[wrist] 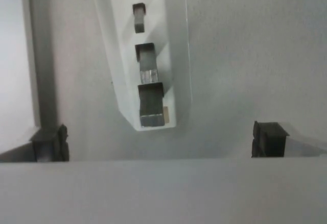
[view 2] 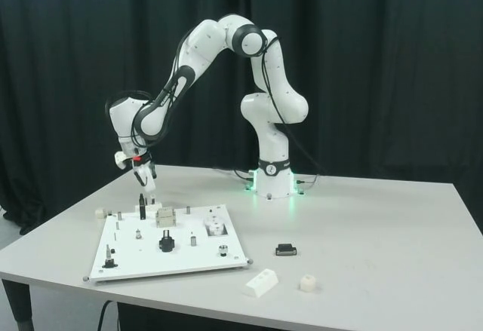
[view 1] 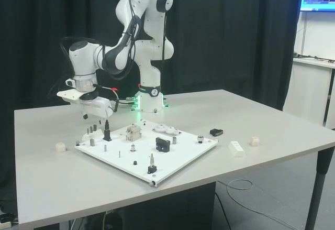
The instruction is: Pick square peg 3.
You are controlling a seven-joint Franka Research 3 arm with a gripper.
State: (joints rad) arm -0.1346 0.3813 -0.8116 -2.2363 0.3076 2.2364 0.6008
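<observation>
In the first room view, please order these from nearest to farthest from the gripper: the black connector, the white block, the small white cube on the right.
Measured from the gripper:
1. Black connector, just off the board's right edge.
2. White block, further right, nearer the table's front.
3. Small white cube, farthest right.

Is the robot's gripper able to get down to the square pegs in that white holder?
Probably yes. The gripper hangs open above the white holder, and the square pegs stand upright in a row with nothing over them. The fingertips sit wide apart, so the way down looks free.
</observation>
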